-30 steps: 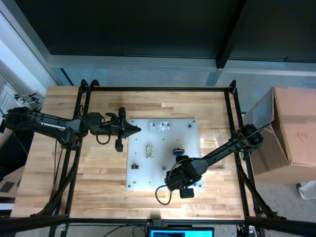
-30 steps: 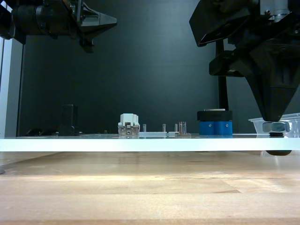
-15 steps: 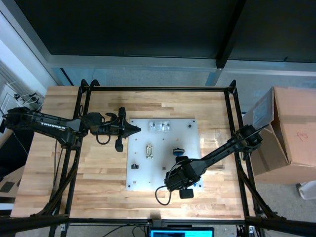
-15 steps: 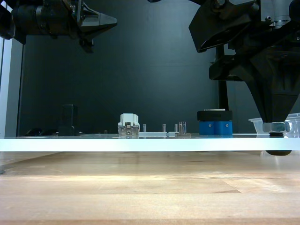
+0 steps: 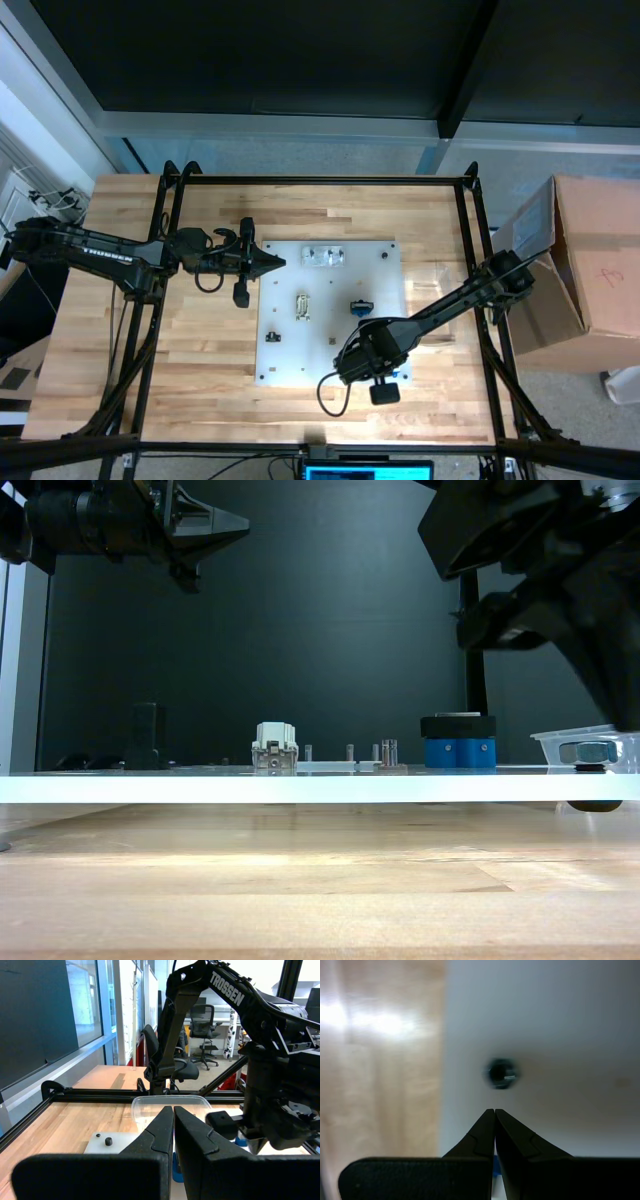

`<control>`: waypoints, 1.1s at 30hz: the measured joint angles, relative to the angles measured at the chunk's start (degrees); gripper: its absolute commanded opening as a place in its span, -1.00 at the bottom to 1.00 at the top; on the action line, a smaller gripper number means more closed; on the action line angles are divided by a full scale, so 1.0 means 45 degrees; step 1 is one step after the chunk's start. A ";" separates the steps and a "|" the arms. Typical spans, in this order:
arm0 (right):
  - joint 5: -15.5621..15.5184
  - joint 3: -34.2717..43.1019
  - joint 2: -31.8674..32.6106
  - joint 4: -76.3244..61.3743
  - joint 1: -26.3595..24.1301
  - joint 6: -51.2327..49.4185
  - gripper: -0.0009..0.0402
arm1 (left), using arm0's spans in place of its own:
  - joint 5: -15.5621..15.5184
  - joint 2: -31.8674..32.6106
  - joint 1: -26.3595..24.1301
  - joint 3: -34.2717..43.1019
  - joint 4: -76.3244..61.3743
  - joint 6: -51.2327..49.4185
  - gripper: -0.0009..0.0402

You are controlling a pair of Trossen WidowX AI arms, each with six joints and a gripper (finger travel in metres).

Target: Pick the M12 nut and place it on its threads and fasten

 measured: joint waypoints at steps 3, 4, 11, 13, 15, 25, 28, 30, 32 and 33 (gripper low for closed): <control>0.0724 0.0000 -0.0189 -0.0097 -0.0005 0.0219 -0.96 | -0.0005 0.0000 0.0000 0.0000 0.0000 0.0000 -0.96; 0.0874 0.0000 -0.0223 -0.0112 -0.0029 0.0253 -0.96 | -0.0005 0.0000 0.0000 0.0000 0.0000 -0.0005 -0.96; 0.1083 -0.0287 -0.0253 0.0461 -0.0185 0.0355 -0.96 | -0.0005 0.0005 0.0000 0.0000 0.0000 -0.0005 -0.96; 0.1025 -0.0520 -0.0253 0.0816 -0.0165 0.0559 -0.96 | -0.0005 0.0000 0.0000 0.0000 0.0000 0.0000 -0.96; 0.1005 -0.0738 -0.0238 0.1083 -0.0155 0.0631 -0.96 | -0.0005 0.0000 0.0000 -0.0005 0.0000 0.0000 -0.96; 0.0952 -0.0903 -0.0204 0.1214 -0.0131 0.0913 -0.96 | -0.0005 0.0000 0.0000 0.0000 0.0005 0.0000 -0.96; -0.0223 -0.0903 -0.0204 0.1326 -0.0151 0.0529 -0.96 | 0.0000 0.0000 0.0000 0.0000 0.0000 -0.0005 -0.96; -0.1603 -0.0903 -0.0204 0.1336 -0.0160 -0.0092 -0.96 | 0.0000 0.0000 0.0000 -0.0005 0.0005 0.0000 -0.96; -0.2205 -0.0903 -0.0209 0.1331 -0.0141 -0.0398 -0.96 | 0.0000 0.0000 0.0000 0.0000 0.0005 0.0000 -0.96; -0.2195 -0.0903 -0.0214 0.1326 -0.0121 -0.0408 -0.96 | 0.0000 0.0000 0.0000 0.0000 0.0005 0.0000 -0.96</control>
